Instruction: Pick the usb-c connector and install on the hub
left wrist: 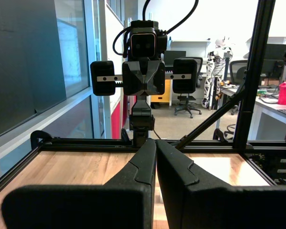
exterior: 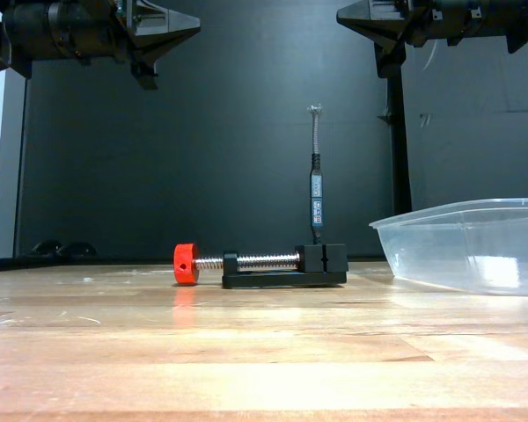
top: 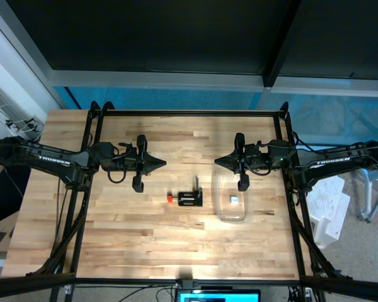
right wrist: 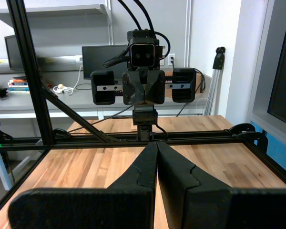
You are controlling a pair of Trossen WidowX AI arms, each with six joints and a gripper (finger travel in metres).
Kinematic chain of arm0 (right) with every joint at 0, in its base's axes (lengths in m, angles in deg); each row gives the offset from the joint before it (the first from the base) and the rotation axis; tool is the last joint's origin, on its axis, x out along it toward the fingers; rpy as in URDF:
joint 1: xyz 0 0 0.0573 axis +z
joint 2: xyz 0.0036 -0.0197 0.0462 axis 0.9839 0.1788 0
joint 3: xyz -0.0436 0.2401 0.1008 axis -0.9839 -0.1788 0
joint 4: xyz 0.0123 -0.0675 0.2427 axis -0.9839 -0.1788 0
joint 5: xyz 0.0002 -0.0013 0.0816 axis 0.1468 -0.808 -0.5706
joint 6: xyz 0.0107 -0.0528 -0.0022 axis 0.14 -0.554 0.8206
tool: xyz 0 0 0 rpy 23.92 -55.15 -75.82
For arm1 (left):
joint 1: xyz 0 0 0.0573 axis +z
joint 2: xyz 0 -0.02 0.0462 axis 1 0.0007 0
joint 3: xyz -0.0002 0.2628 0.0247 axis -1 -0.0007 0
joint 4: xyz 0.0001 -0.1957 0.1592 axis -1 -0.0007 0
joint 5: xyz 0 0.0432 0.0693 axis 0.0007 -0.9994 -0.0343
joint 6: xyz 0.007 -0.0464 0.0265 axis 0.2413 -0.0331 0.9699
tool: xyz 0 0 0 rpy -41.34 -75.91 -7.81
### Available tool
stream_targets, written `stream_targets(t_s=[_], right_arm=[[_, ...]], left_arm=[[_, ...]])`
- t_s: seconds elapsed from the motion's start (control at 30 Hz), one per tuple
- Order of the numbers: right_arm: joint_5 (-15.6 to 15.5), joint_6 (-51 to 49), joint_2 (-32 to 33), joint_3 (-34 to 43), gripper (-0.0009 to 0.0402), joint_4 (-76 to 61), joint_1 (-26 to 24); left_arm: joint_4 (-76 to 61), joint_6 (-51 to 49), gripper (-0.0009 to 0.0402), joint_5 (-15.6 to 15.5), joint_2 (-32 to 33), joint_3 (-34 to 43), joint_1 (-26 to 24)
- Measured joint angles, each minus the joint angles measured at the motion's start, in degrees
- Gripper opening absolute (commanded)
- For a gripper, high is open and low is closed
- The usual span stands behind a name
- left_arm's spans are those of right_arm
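**Connector upright on the vise**

A pale plank desk (top: 145,245) stands before a dark wall. The vise (exterior: 286,264) sits mid-desk, its red knob (exterior: 185,263) toward 9 o'clock and the clear tray (exterior: 458,242) at 3 o'clock. The connector (exterior: 316,198) stands unheld on the vise, its long axis vertical, and its braided cable (exterior: 316,136) points to 12 o'clock. The left gripper (top: 162,165) and right gripper (top: 217,162) hang high, jaws pressed together and empty.

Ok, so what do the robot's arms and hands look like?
The left arm and right arm are black, with white TROSSEN lettering along them and black cables running off the wrists. The left hand and right hand, up above the table and facing each other, each have two black fingers narrowing to a pointed wedge, with a small camera box mounted above.
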Motion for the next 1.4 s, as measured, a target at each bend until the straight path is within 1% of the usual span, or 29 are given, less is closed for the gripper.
stream_targets(t_s=[1.4], right_arm=[[0.0,0.0,0.0,0.0,0.0000,-1.6,0.0]], left_arm=[[0.0,0.0,0.0000,0.0,0.0,0.0,0.0]])
